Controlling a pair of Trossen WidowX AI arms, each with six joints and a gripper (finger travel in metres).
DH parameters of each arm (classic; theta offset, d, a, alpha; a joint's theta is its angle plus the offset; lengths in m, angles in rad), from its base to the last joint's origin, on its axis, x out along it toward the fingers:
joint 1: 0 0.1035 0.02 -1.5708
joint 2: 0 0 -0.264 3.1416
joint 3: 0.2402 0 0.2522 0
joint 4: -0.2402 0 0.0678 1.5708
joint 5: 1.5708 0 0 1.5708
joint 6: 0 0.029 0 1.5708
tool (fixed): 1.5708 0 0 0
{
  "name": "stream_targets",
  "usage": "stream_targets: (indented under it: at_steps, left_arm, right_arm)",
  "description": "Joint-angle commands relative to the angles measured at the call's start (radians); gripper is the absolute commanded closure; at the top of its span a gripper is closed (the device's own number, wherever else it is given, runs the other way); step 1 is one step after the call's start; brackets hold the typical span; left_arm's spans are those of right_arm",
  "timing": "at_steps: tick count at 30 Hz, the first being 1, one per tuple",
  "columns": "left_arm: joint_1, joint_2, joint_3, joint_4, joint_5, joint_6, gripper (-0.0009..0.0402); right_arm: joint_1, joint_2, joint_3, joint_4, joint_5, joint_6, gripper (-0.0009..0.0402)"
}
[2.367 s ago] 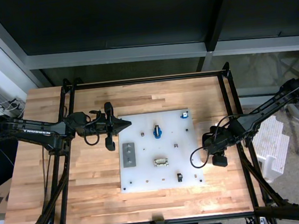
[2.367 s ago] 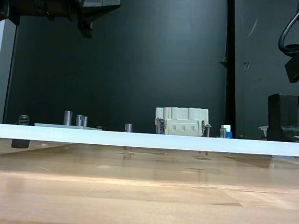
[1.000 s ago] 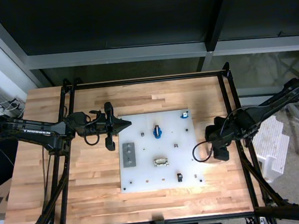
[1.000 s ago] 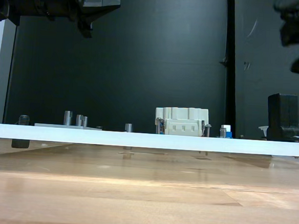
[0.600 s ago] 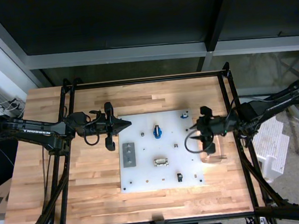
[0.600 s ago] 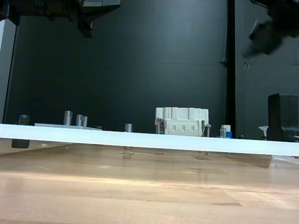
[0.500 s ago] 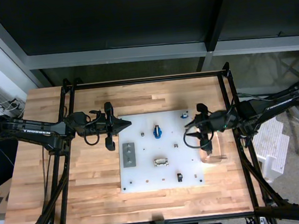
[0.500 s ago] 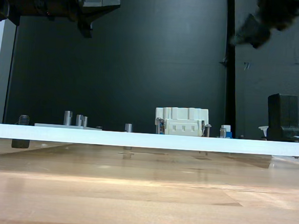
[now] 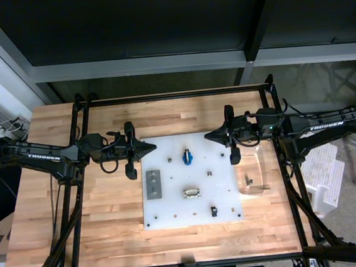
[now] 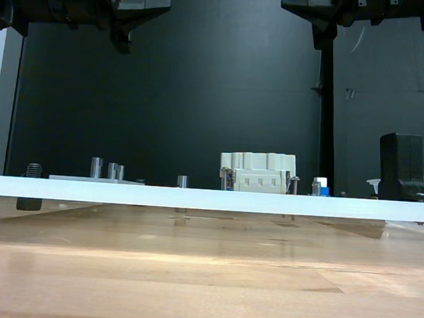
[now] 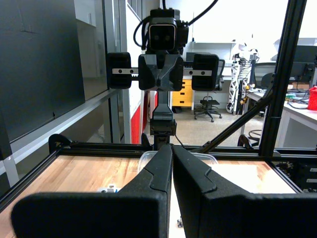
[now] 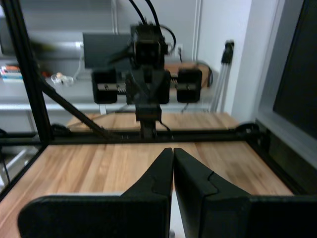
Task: Remove the 16mm bar from the taskboard and place in the container
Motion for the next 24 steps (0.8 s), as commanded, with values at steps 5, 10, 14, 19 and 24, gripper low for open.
stream_targets:
  at_steps: [5, 10, 14, 19, 24]
  left_arm:
    - [0.000, 0.000, 0.000, 0.000, 0.000, 0.000, 0.0393]
    - [0.000, 0.000, 0.000, 0.000, 0.000, 0.000, 0.0393]
    - [0.000, 0.000, 0.000, 0.000, 0.000, 0.000, 0.0393]
    - [0.000, 0.000, 0.000, 0.000, 0.000, 0.000, 0.0393]
    - [0.000, 0.000, 0.000, 0.000, 0.000, 0.000, 0.0393]
  right_arm:
    - [0.000, 0.001, -0.102, 0.171, 0.001, -0.007, 0.0393]
    - [0.000, 0.001, -0.122, 0.190, 0.009, -0.003, 0.0393]
    - [0.000, 0.001, -0.122, 0.187, 0.008, 0.006, 0.0393]
    - [0.000, 0.001, -0.122, 0.188, 0.008, 0.020, 0.0393]
    - [0.000, 0.001, -0.122, 0.188, 0.008, 0.020, 0.0393]
